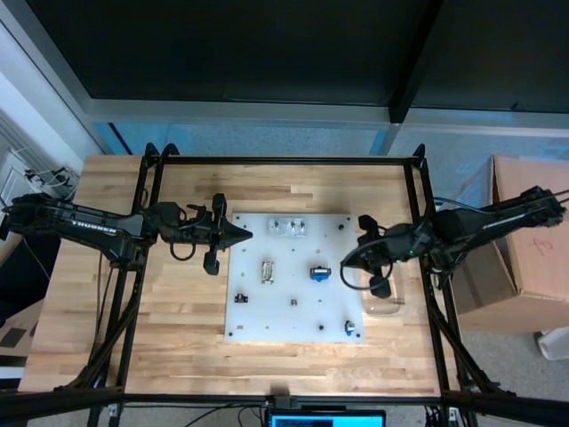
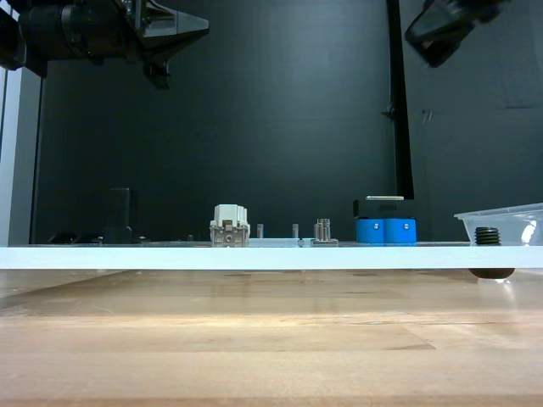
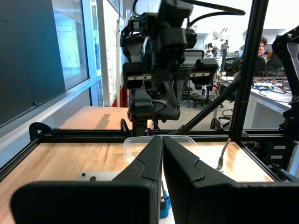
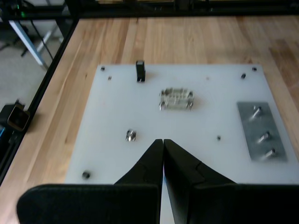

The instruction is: Remove the RJ45 connector from the taskboard and place in the container

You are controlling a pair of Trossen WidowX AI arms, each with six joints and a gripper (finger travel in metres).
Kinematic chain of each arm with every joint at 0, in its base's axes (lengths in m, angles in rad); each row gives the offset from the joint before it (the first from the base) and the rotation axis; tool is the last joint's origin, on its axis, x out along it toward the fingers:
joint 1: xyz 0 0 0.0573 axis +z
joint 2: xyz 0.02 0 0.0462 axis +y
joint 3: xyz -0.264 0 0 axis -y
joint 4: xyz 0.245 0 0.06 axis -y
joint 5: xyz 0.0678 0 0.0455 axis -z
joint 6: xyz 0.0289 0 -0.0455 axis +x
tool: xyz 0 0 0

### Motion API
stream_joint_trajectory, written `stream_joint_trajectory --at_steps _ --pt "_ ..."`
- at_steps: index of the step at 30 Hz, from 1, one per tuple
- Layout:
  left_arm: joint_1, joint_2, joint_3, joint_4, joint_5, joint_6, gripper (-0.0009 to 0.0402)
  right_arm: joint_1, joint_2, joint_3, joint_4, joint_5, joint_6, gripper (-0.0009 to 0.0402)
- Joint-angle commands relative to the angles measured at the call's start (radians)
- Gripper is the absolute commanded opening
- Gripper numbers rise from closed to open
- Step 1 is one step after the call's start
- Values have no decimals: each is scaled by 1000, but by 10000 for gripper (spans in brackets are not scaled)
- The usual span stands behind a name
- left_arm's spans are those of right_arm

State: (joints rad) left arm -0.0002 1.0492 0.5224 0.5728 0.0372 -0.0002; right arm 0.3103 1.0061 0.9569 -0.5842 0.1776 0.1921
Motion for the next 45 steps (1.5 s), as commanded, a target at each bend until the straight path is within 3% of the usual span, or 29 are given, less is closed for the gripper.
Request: stream_joint_trajectory --at_steps 1,15,20,33,40,45 --pt "0 0 0 0 0 0 0 64 1 43 -87 43 50 0" --pt "0 0 0 0 0 0 0 308 1 99 -296 120 333 0" --pt "0 0 0 0 0 0 0 364 1 99 -341 119 397 0" --pt "0 0 0 0 0 0 0 375 22 104 -351 115 457 0" --pt "0 0 0 0 0 0 0 376 135 225 -500 107 465 0" --pt "0 0 0 0 0 0 0 376 233 338 -631 26 502 0"
